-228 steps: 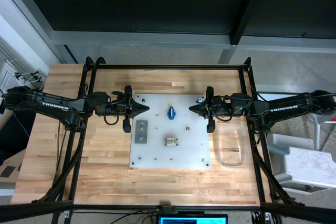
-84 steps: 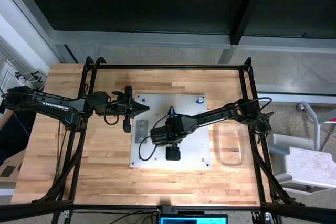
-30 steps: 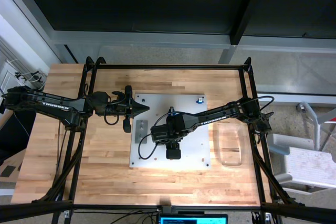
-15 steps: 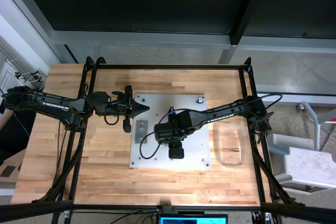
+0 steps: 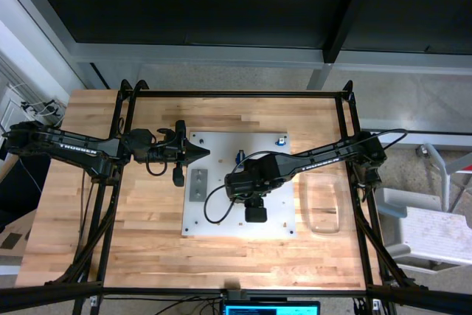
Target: Remove the HAN10-E connector and place it in the container
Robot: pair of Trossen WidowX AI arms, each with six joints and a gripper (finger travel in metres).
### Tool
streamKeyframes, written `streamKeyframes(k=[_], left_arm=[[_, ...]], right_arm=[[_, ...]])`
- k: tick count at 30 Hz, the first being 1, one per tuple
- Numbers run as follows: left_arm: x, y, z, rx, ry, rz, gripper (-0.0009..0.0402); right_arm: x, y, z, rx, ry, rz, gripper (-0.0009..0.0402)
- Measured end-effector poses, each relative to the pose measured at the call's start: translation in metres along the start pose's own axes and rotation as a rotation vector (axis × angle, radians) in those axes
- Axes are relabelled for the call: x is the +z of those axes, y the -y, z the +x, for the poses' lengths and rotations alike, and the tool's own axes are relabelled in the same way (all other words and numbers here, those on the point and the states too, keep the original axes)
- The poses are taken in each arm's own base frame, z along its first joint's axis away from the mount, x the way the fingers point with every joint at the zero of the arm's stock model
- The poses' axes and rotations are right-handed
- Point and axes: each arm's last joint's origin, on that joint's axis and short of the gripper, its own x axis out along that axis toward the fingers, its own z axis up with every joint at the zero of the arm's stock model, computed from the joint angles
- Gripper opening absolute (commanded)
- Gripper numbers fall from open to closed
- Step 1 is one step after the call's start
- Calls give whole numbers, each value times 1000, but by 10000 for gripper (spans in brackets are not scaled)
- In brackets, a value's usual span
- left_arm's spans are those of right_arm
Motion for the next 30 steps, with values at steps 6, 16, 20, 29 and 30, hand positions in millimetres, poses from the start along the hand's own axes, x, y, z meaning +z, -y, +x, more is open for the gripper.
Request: streamKeyframes(k=[6, 16, 20, 29, 30], left_arm=[[0, 0, 0, 0, 0, 0, 0], [0, 0, 0, 0, 0, 0, 0], [0, 0, 0, 0, 0, 0, 0], [0, 0, 0, 0, 0, 0, 0], [0, 0, 0, 0, 0, 0, 0]], right_arm=[[-15, -1, -4, 2, -8, 11, 3], [-40, -4, -10, 8, -11, -7, 3], [-51, -6, -13, 10, -13, -19, 3], [-76, -10, -18, 20, -15, -26, 3], [-79, -10, -18, 20, -17, -28, 3]])
